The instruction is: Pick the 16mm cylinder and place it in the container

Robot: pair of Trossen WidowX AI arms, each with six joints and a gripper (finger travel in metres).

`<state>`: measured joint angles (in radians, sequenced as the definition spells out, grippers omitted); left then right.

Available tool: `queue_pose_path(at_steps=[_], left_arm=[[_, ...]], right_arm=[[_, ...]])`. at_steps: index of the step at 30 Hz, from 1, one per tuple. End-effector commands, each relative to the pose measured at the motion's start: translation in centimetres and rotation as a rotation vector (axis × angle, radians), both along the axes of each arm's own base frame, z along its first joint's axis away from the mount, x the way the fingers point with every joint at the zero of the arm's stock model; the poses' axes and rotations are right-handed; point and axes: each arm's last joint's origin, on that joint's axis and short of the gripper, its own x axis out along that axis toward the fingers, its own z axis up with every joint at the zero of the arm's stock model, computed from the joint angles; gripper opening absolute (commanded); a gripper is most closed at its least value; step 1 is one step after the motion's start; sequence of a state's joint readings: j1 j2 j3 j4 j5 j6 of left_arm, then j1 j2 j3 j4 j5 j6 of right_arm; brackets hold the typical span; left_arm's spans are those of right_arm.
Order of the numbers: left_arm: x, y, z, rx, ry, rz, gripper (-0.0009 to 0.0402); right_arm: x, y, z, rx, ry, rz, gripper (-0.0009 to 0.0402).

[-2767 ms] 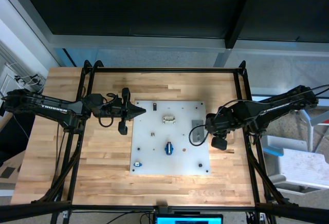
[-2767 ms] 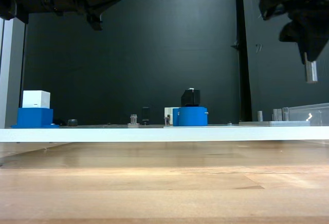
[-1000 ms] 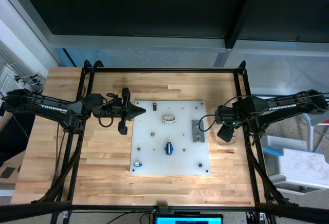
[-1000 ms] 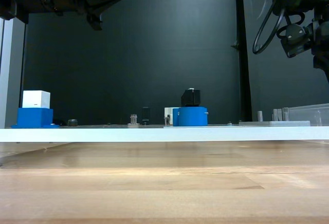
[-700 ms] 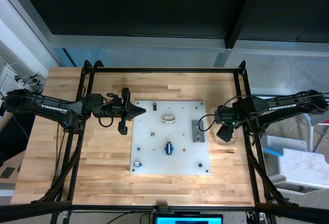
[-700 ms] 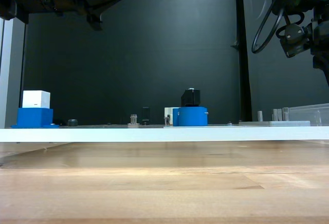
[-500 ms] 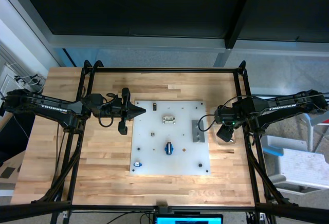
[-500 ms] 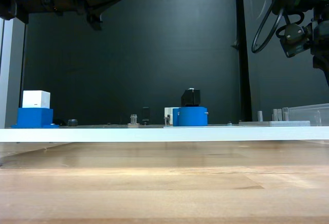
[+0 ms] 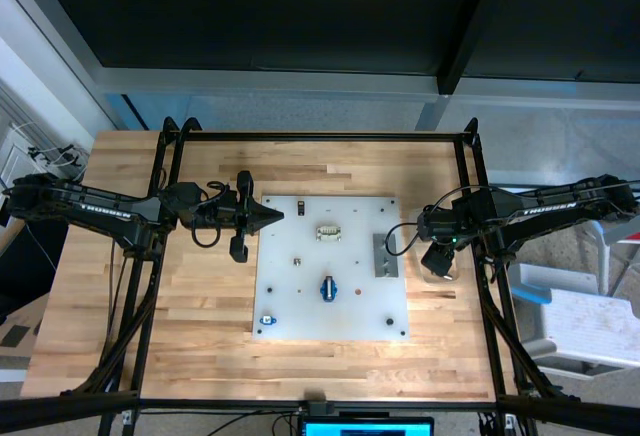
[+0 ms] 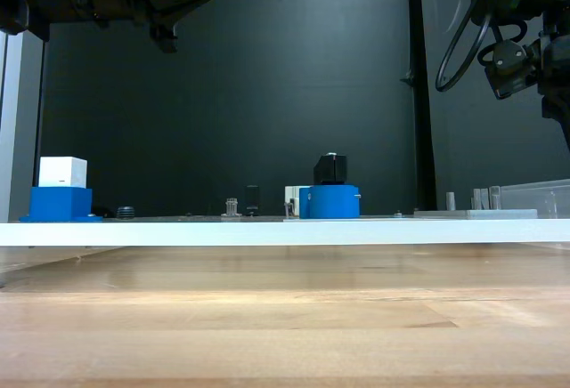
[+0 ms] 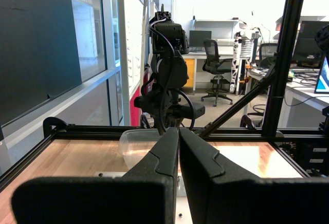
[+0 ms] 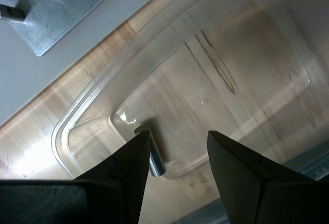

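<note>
In the right wrist view the 16mm cylinder (image 12: 154,158), a short grey metal peg, lies on the floor of the container (image 12: 241,75), a clear plastic tub, close beside one finger. My right gripper (image 12: 178,136) hangs open just over the tub with nothing between its fingers. From above, the right gripper (image 9: 437,264) covers most of the container (image 9: 449,275), which sits right of the white board. My left gripper (image 9: 270,214) is shut and empty, parked high at the board's left edge.
The white board (image 9: 300,301) carries a blue upright part (image 9: 327,288), a grey metal plate (image 9: 385,254) with pegs near the tub, a small connector (image 9: 328,231) and a blue-and-white block (image 9: 266,321). A black frame surrounds the wooden table.
Since 2.8 s ago my right gripper carried the cylinder from above the grey plate rightward over the container. It now stands open with the cylinder lying in the tub. The left arm is unmoved.
</note>
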<state>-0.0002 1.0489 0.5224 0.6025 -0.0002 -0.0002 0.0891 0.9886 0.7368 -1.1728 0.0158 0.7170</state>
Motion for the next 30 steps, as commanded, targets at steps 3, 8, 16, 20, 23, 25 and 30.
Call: queue_pose_path(at_steps=[3,8,16,20,23,25,30], left_arm=[[0.0,0.01,0.02,0.0,-0.001,0.0,0.0],[0.0,0.0,0.02,0.0,-0.001,0.0,0.0],[0.0,0.01,0.01,0.0,0.0,0.0,0.0],[0.0,0.0,0.02,0.0,-0.001,0.0,0.0],[0.01,0.0,0.01,0.0,0.0,0.0,0.0],[0.0,0.0,0.01,0.0,0.0,0.0,0.0],[0.0,0.0,0.02,0.0,-0.001,0.0,0.0]], right_arm=[[0.07,0.02,0.02,0.002,-0.006,0.0,0.0153],[0.06,0.15,0.03,0.046,-0.003,0.007,0.0153],[0.15,0.14,0.04,0.044,-0.012,0.007,0.0153],[0.17,0.14,0.04,0.044,-0.014,0.007,0.0153],[0.19,0.15,0.05,0.044,-0.016,0.007,0.0153],[0.2,0.15,0.04,0.044,-0.017,0.007,0.0153],[0.25,0.15,0.06,0.044,-0.022,0.007,0.0153]])
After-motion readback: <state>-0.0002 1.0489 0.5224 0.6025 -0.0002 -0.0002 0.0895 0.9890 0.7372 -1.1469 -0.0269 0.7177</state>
